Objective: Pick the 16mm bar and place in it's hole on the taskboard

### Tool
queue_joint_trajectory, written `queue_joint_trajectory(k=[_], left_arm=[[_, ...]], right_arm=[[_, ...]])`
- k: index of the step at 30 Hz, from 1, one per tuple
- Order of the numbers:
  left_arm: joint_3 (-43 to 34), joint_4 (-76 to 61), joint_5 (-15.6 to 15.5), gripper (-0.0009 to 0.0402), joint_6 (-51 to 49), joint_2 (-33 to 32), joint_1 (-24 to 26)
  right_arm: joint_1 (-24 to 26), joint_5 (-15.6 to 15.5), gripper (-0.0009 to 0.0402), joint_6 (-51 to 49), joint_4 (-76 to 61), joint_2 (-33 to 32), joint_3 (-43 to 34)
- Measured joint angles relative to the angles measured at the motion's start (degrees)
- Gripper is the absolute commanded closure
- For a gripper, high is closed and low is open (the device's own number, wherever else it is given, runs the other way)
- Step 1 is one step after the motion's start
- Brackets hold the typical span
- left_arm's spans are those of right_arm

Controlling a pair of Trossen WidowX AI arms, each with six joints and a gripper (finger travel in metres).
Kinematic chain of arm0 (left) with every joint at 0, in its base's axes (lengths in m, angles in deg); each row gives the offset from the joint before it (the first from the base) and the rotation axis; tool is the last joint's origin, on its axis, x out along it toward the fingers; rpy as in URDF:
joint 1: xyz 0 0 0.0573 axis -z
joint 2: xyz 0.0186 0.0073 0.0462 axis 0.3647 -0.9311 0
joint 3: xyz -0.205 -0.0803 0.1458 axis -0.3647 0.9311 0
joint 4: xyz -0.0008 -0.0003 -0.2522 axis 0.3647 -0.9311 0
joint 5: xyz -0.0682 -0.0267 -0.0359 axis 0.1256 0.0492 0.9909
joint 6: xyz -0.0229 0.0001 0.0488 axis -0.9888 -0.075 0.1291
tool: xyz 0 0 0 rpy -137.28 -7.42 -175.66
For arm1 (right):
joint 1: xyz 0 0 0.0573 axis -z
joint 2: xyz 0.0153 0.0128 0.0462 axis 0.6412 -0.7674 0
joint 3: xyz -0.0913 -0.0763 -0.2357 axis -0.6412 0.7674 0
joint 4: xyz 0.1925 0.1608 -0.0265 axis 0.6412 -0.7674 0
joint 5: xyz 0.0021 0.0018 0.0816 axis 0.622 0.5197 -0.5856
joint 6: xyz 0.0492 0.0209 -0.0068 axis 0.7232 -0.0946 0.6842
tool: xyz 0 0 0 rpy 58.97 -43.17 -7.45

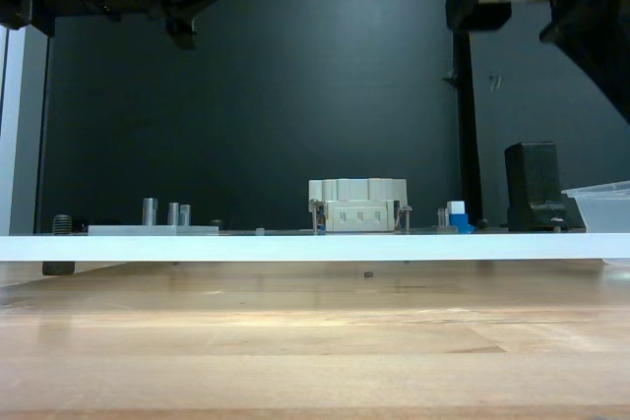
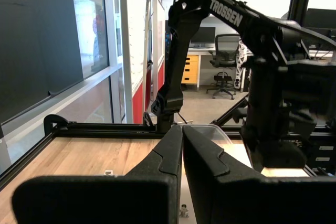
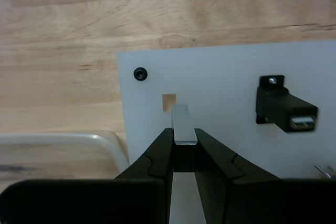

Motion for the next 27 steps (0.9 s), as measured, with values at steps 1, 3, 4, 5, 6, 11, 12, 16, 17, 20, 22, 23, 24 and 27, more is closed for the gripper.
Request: queue_joint_trajectory(k=[1, 3, 4, 5, 6, 11, 12, 16, 17, 20, 22, 23, 24, 27], left_arm=[[0.0, 0.0, 0.0, 0.0393, 0.0, 0.0, 0.0], [0.0, 0.0, 0.0, 0.0393, 0.0, 0.0, 0.0], [0.0, 0.0, 0.0, 0.0393, 0.0, 0.0, 0.0], [0.0, 0.0, 0.0, 0.0393, 0.0, 0.0, 0.0], [0.0, 0.0, 0.0, 0.0393, 0.0, 0.0, 0.0], [0.0, 0.0, 0.0, 0.0393, 0.0, 0.0, 0.0], [0.0, 0.0, 0.0, 0.0393, 0.0, 0.0, 0.0], [0.0, 0.0, 0.0, 0.0393, 0.0, 0.0, 0.0], [0.0, 0.0, 0.0, 0.0393, 0.0, 0.0, 0.0], [0.0, 0.0, 0.0, 0.0393, 0.0, 0.0, 0.0], [0.0, 0.0, 0.0, 0.0393, 0.0, 0.0, 0.0], [0.0, 0.0, 0.0, 0.0393, 0.0, 0.0, 0.0], [0.0, 0.0, 0.0, 0.0393, 0.0, 0.0, 0.0], [0.0, 0.0, 0.0, 0.0393, 0.0, 0.0, 0.0]], right_arm=[[0.0, 0.0, 0.0393, -0.1, 0.1, -0.4, 0.0], [-0.1, 0.0, 0.0393, -0.8, 0.5, -0.9, 0.0], [-0.2, 0.0, 0.0393, -1.4, 0.6, -1.0, 0.0], [-0.2, 0.0, 0.0393, -1.7, 0.8, -1.1, 0.0], [-0.3, 0.0, 0.0393, -1.8, 1.0, -1.2, 0.2], [-0.7, 0.0, 0.0393, -2.0, 1.7, -1.2, 1.8], [-0.8, 0.0, 0.0393, -1.9, 1.9, -1.2, 2.2], [-1.0, 0.0, 0.0393, -1.9, 2.6, -1.2, 2.6], [-1.0, 0.0, 0.0393, -1.9, 2.7, -1.2, 2.6], [-1.1, 0.1, 0.0393, -1.9, 3.1, -1.1, 2.8], [-1.1, 0.2, 0.0393, -1.9, 3.5, -1.2, 3.1], [-1.1, 0.2, 0.0393, -1.9, 3.7, -1.2, 3.2], [-1.1, 0.2, 0.0393, -1.9, 3.9, -1.2, 3.4], [-1.1, 0.3, 0.0393, -1.9, 4.6, -1.2, 3.8]])
